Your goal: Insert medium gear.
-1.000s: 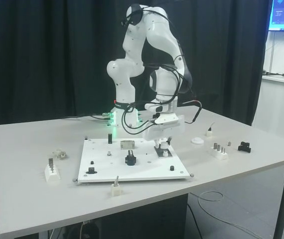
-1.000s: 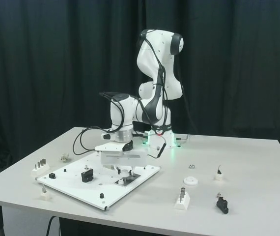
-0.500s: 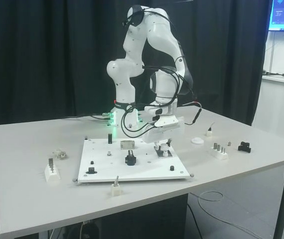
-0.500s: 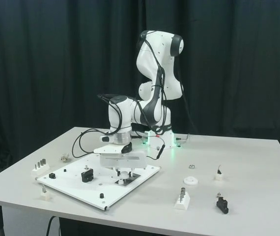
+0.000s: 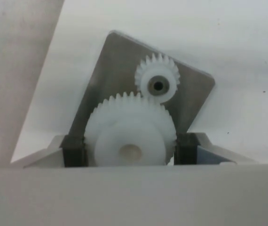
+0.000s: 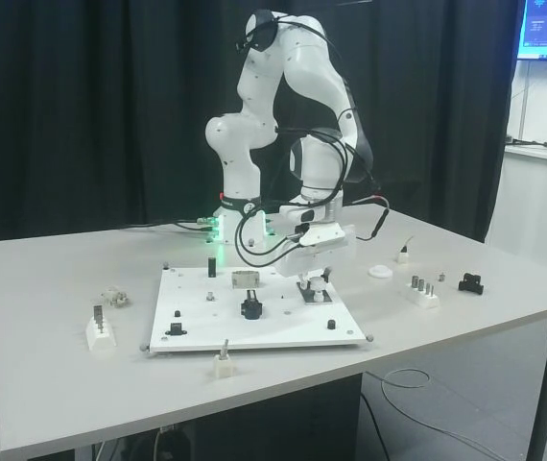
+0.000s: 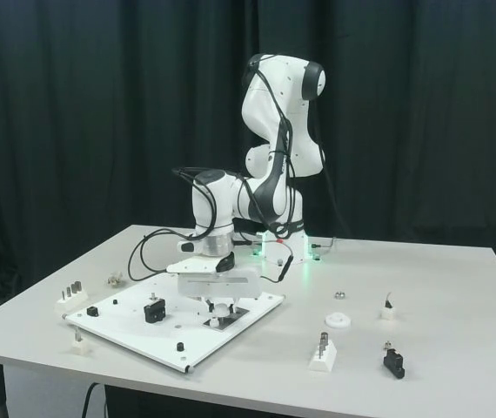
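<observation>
Wrist view puts the medium gear (image 5: 130, 129) closest to you: a white toothed wheel clamped between the two black fingertips (image 5: 73, 150), one at its 9 o'clock and one at its 3 o'clock. The gripper (image 5: 130, 151) is closed only as far as the gear's width, and the gear is all it holds. At the gear's 1 o'clock you see a smaller white gear (image 5: 158, 84) seated on the grey metal plate (image 5: 110, 70); the teeth of the two look to meet or overlap, but you cannot tell from here whether they actually mesh or whether the held gear sits above it. The plate lies on the white board (image 5: 228, 42).

From the first room view, you find the gripper (image 6: 312, 281) hanging just over the board (image 6: 254, 317), at about 2 o'clock from the board's middle. The gear itself is too small to pick out here. A black part (image 6: 250, 309) stands near the board's centre, and another black piece (image 6: 175, 329) sits toward 8 o'clock. Off the board, on the grey table (image 6: 53, 384), a white holder with pins (image 6: 101, 331) stands at 9 o'clock, and a second white holder (image 6: 423, 292) lies at 3 o'clock with a black clip (image 6: 471, 282) beyond it.

In the second room view you see the arm (image 7: 274, 131) folded behind the gripper (image 7: 220, 306), against the black curtain (image 7: 74, 113).
</observation>
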Tool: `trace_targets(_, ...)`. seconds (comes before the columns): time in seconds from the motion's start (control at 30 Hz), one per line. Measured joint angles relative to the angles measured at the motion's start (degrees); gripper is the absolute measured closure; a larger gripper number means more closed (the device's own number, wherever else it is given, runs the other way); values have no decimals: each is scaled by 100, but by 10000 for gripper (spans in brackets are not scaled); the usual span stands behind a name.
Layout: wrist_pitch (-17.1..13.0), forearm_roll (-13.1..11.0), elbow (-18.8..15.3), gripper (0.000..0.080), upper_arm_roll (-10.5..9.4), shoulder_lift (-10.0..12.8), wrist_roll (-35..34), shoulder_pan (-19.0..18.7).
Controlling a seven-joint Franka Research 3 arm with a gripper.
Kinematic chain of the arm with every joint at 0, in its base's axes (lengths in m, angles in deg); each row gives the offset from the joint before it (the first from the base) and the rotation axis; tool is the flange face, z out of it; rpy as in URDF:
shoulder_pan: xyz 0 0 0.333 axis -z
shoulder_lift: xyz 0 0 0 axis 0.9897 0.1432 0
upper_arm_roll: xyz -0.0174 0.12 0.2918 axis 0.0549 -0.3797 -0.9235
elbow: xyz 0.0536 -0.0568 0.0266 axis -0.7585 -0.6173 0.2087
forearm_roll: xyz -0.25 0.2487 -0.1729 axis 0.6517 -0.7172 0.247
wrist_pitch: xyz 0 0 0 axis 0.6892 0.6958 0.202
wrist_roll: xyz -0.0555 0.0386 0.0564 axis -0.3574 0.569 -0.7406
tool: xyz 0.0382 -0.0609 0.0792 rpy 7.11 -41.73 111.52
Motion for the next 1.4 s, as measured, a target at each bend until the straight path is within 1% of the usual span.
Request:
trace_targets(0.27, 118, 13, 13, 404, 2, 2, 38, 20)
trace_targets(0.67, 127, 14, 14, 404, 1, 4, 71, 24)
trace_targets(0.9, 98, 14, 14, 404, -3, 14, 107, 24)
trace_targets(1.4, -33, 12, 14, 404, -47, 124, 114, 27)
